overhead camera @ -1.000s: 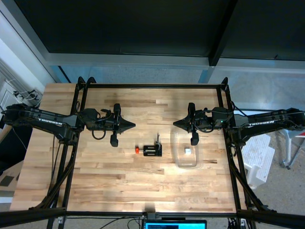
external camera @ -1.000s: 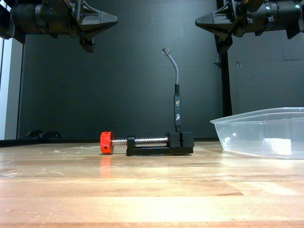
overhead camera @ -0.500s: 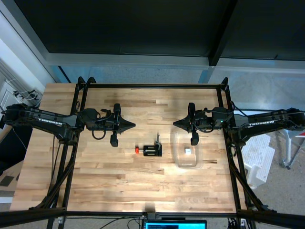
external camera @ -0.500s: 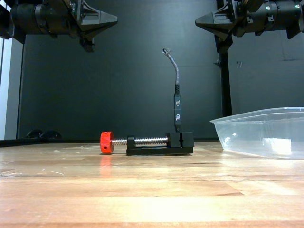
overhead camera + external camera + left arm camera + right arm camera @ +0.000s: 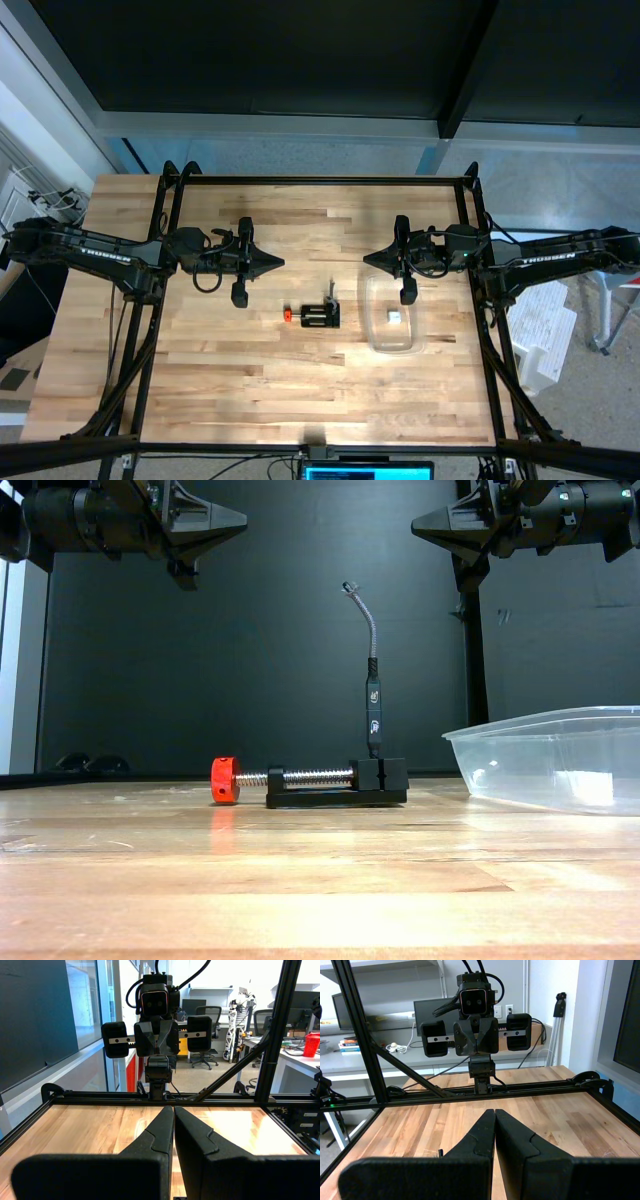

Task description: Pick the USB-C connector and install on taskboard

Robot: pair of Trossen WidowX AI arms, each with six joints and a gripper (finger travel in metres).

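The taskboard (image 5: 313,316) (image 5: 335,782) is a small black block with a red-orange knob (image 5: 225,780) at its left end, lying mid-table. A thin upright stem with a bent braided top (image 5: 372,695) rises from its right end. A small white piece (image 5: 394,315) (image 5: 597,785) in the clear tray looks like the USB-C connector. My left gripper (image 5: 278,263) (image 5: 240,522) (image 5: 173,1125) hovers high, left of the block, shut on nothing. My right gripper (image 5: 368,260) (image 5: 418,524) (image 5: 495,1127) hovers high by the tray's far end, also shut and empty.
The clear plastic tray (image 5: 378,340) (image 5: 520,765) sits just right of the block. A black metal frame (image 5: 320,181) borders the wooden table. A screen (image 5: 365,470) pokes in at the near edge. Each wrist view shows the opposite arm (image 5: 159,1025) (image 5: 476,1020) facing it.
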